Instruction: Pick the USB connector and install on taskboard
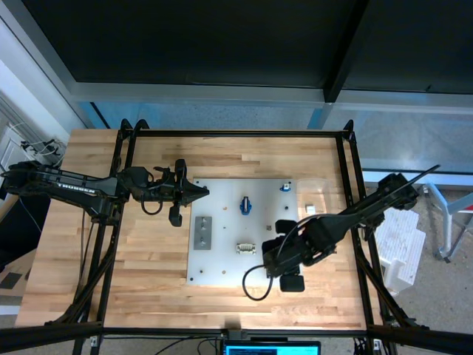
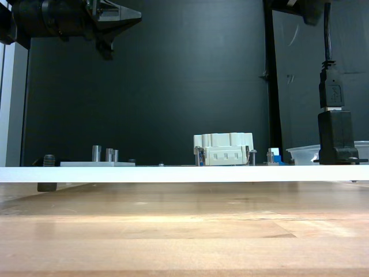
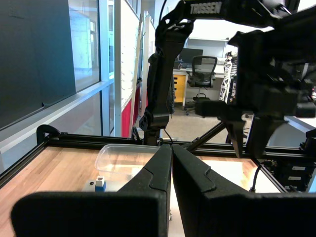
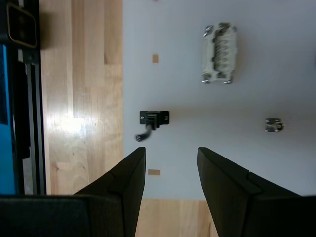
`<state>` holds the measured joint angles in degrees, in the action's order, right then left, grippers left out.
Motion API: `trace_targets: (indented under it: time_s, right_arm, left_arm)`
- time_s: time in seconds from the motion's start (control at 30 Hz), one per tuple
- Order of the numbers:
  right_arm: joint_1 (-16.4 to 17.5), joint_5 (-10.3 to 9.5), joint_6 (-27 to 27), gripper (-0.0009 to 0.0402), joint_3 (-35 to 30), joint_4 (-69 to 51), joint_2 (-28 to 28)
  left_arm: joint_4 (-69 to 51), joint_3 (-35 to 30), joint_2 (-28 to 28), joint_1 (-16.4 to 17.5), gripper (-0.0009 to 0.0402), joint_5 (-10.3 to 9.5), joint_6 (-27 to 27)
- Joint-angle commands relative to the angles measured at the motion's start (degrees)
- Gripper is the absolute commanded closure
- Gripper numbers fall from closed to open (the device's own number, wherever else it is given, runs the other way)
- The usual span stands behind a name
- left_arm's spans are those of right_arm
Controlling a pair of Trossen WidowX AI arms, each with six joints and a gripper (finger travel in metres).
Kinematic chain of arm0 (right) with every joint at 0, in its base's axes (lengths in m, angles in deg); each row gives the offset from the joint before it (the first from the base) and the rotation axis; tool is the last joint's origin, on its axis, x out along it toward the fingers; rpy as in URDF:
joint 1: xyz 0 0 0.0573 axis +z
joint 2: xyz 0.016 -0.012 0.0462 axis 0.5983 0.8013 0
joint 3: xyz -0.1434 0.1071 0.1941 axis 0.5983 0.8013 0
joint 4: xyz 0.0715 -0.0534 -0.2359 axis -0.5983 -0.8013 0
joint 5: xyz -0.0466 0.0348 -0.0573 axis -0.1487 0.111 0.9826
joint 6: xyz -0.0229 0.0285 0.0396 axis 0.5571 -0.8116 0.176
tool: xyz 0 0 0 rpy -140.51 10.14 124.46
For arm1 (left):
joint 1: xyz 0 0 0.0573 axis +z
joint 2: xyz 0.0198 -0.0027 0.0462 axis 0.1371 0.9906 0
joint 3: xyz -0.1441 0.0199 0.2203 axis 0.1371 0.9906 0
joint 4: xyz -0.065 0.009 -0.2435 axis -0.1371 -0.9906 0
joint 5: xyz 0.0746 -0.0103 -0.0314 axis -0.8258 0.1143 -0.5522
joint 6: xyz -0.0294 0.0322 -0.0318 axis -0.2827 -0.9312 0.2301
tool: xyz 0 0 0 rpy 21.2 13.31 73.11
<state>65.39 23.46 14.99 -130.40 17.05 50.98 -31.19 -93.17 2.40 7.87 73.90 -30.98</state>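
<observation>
Right gripper hovers above the taskboard, fingers spread, holding nothing. USB connector stands upright in the black socket by the board's near edge, right of the multi-pin connector; its cable rises from it. Left gripper hangs high over the board's far-left corner, fingers pressed together, empty.
</observation>
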Motion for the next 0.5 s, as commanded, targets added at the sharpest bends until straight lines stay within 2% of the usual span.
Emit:
trace_targets:
  time_s: [0.03,0.1,0.27,0.5]
  right_arm:
    - [-0.8,0.50,0.4,0.0249,1.7,0.6,-2.4]
    - [-1.3,1.68,1.3,0.0249,3.5,1.8,-4.2]
    - [-4.1,1.70,2.4,0.0261,9.2,8.4,-9.2]
    - [-9.6,1.68,9.0,0.0314,18.0,21.2,-16.2]
  left_arm:
    - [0.0,0.0,0.0,0.0,0.0393,0.02,0.0]
    - [0.0,0.0,0.0,0.0,0.0393,0.02,0.0]
    - [0.0,0.0,0.0,0.0,0.0393,0.02,0.0]
    - [0.0,0.0,0.0,0.0,0.0393,0.02,0.0]
